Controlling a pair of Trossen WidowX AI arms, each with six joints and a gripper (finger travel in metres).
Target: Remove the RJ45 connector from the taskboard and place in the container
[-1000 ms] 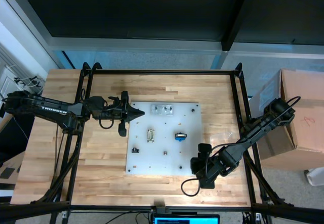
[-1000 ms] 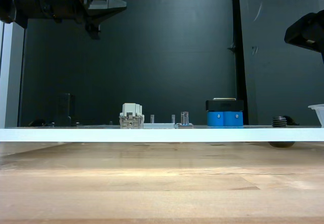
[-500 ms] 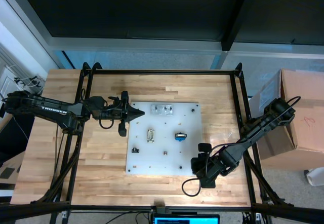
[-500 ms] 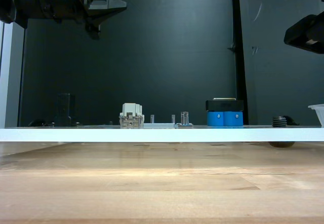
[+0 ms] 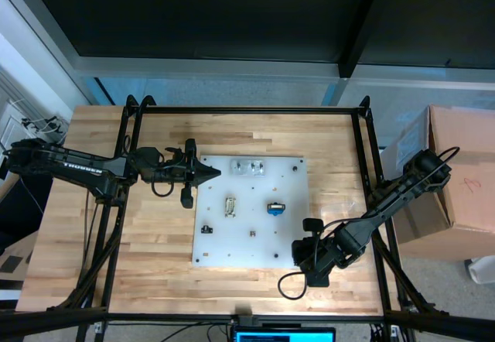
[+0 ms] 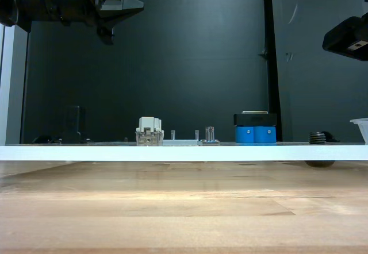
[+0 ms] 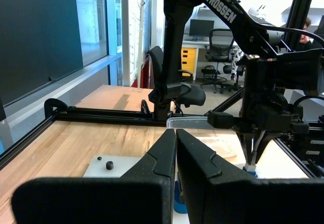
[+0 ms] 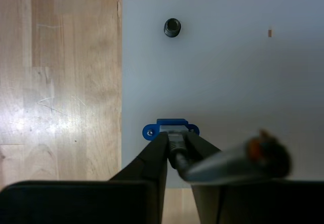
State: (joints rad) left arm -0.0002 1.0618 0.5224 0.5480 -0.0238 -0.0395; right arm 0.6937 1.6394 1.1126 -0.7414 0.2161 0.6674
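Since the earlier frames we find almost nothing shifted. Right gripper [image 8: 176, 137] sits at the taskboard's [image 5: 247, 241] near right corner, jaws clamped on the RJ45 connector [image 8: 177, 145], which is at its blue seat [image 8: 170, 127]; seating depth unclear. Left gripper [image 5: 215, 173] hovers over the board's left edge, jaws together.

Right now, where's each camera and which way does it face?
High: above the near edge, looking down; left gripper over the taskboard's left edge, right gripper at its near-right corner.
Low: level with the taskboard, looking along it; left gripper high.
Left wrist: looks inward past its shut fingers at the right gripper.
Right wrist: straight down, shut on the RJ45 connector at its blue seat.
Shared: high and left wrist show the right gripper.
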